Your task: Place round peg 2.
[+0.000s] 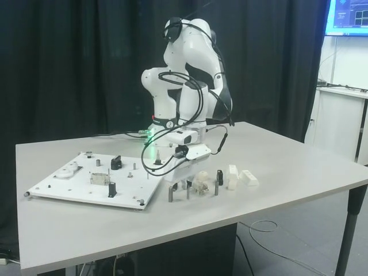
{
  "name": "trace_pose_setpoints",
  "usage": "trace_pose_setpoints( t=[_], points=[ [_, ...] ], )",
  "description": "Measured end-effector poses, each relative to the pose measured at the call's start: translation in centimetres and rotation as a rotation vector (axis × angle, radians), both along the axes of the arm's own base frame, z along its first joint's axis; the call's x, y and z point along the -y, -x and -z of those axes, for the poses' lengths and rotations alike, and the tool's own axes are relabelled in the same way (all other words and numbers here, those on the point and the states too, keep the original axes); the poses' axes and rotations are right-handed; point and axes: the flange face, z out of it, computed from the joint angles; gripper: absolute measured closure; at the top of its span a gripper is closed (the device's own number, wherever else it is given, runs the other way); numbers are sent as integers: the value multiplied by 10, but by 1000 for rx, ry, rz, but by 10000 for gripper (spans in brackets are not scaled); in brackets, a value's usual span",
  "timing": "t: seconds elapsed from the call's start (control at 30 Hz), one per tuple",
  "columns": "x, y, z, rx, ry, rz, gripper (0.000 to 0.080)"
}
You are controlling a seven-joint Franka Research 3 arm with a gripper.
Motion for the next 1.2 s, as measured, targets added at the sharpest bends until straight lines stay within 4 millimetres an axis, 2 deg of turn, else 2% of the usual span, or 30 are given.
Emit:
trace_pose_setpoints(
  t=[0.5, 0.53, 0.7, 0.73, 1.0, 1.03, 1.2],
  points=[
    [0, 0, 7, -9, -1, -1, 737],
    [0, 0, 7, -9, -1, -1, 665],
    [0, -1, 7, -7, -1, 3, 665],
    [0, -1, 6, -6, 0, 4, 336],
    [0, -5, -1, 1, -2, 3, 336],
    [-1, -6, -2, 1, -3, 2, 26],
    [-1, -8, -9, 1, -9, 2, 26]
  ],
)
